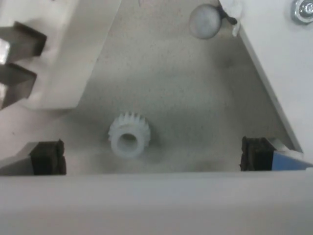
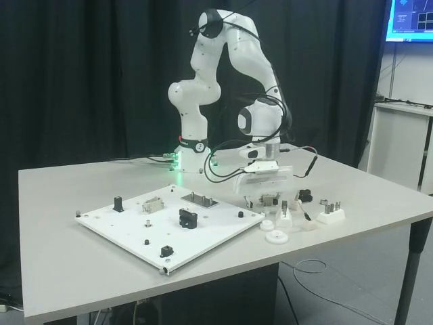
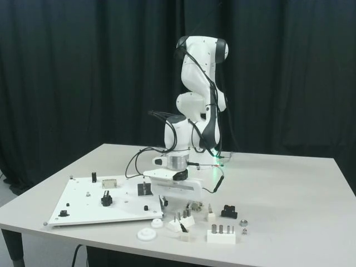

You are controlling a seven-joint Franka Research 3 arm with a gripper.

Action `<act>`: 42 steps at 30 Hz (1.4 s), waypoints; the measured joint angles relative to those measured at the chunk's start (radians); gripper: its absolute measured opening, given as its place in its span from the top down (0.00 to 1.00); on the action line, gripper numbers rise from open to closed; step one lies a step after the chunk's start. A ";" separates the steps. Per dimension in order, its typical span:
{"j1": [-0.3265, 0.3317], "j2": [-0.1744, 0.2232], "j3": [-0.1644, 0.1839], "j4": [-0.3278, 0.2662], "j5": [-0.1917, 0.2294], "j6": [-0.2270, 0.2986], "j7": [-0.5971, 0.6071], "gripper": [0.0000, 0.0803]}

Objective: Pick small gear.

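The small white gear [image 1: 128,136] lies flat on the grey table, teeth up around a round bore. My gripper [image 1: 151,155] is open above it, and the black pads [image 1: 48,157] stand wide apart on either side of the gear without touching it. From the first room view the small gear [image 2: 266,225] sits just off the board's corner, below the gripper [image 2: 262,201]. In the second room view the small gear [image 3: 157,223] lies near the table's front edge, lower than the gripper [image 3: 175,204].
A larger white gear [image 2: 276,237] lies right beside the small one. The white assembly board [image 2: 169,227] borders it on one side, and white holders with grey pegs [image 2: 331,214] and a black part [image 2: 305,196] stand close by. A grey round knob [image 1: 205,21] lies farther off.
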 joint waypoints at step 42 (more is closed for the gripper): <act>-0.002 0.063 0.025 0.007 0.029 0.099 -0.095 0.46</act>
